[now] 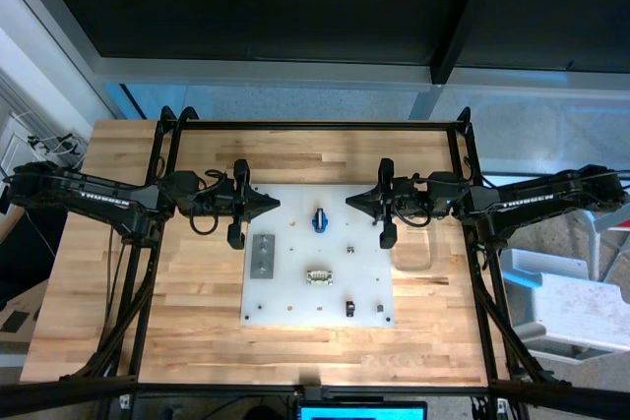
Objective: Pick the 16mm bar from the taskboard and place it in the container
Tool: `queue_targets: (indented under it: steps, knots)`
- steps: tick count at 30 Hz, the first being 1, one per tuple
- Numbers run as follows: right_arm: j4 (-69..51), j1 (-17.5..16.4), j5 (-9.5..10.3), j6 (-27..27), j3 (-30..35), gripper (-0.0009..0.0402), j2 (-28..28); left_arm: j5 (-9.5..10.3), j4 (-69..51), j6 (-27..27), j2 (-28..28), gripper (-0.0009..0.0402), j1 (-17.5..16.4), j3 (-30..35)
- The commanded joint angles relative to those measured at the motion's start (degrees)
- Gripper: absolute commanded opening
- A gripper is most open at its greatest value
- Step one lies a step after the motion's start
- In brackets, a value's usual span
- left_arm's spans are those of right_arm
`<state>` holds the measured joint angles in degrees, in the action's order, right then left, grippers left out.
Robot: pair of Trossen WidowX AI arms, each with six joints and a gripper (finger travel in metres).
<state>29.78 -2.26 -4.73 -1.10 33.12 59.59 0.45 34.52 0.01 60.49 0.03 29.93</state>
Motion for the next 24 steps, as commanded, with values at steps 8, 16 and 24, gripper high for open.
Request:
queue_targets:
  steps: [8, 16, 24]
  knots:
    - [-0.3, 0.0, 0.00, -0.1, 0.0, 0.0000, 0.0, 0.00, 0.0, 0.0, 0.0, 0.0000, 0.0, 0.0]
    - [-10.9, 0.0, -0.22, -0.3, 2.3, 0.0000, 0.0, 0.00, 0.0, 0.0, 0.0, 0.0000, 0.0, 0.0]
    - [-27.0, 0.0, -0.31, -2.5, 8.3, 0.0000, 0.1, 0.00, 0.0, 0.0, 0.0, 0.0000, 0.0, 0.0]
